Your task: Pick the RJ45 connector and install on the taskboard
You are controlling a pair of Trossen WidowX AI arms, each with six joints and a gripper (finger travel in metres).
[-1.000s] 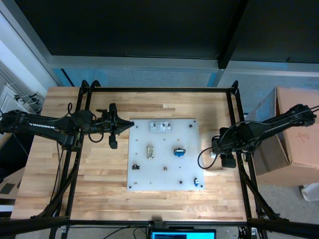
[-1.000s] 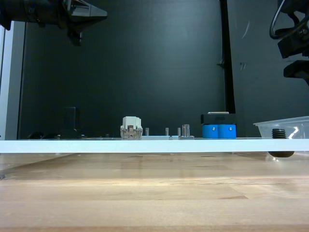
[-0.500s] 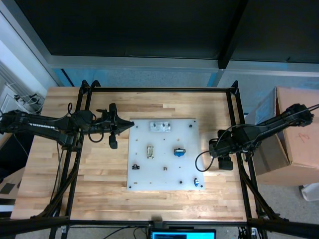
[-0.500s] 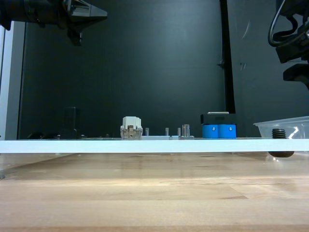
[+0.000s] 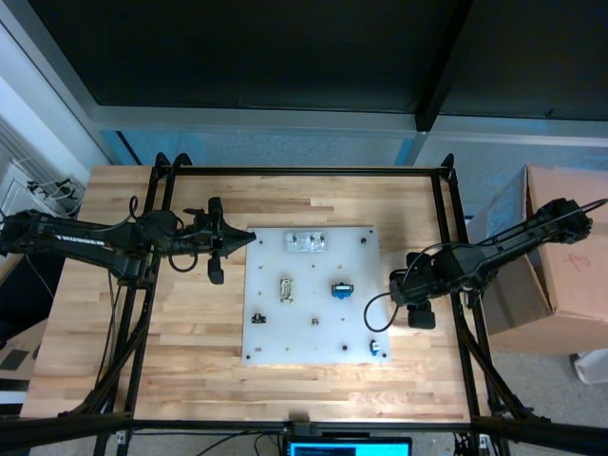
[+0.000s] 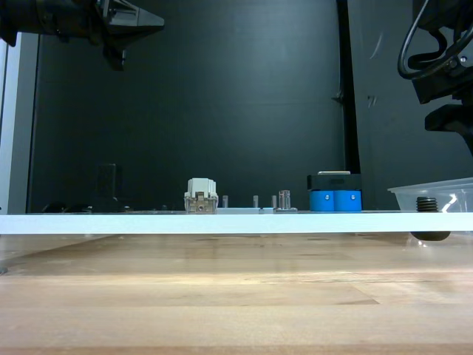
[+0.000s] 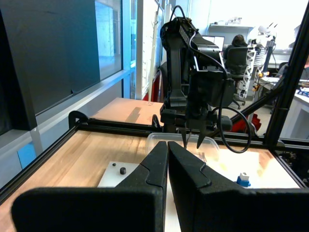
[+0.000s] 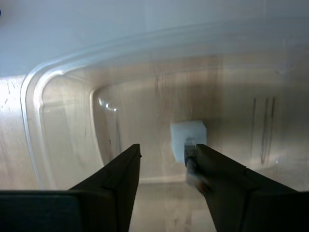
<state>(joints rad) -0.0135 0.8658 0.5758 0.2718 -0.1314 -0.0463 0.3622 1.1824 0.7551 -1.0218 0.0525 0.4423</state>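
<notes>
left hand [image 7: 167, 146] at board [image 5: 285, 337] edge; right hand [image 8: 167, 149] above rj45 connector [image 8: 186, 136]

- The left gripper [image 6: 151, 16] hangs high at ten o'clock, its dark fingers pointing toward three o'clock.
- The right gripper [image 6: 452, 122] hangs at two o'clock, above a clear bin [image 6: 414, 194], with a black cable [image 6: 411, 63] looping beside it.
- A black ribbed knob [image 6: 427, 203] sits inside the bin, at three o'clock.
- The white task board [image 6: 148, 223] lies flat across the wooden table [image 6: 236, 303].
- On the board a pale connector block [image 6: 201, 197] stands near centre.
- Toward three o'clock from it are a small metal post [image 6: 284, 200], then a blue block [image 6: 335, 200] with a black top.
</notes>
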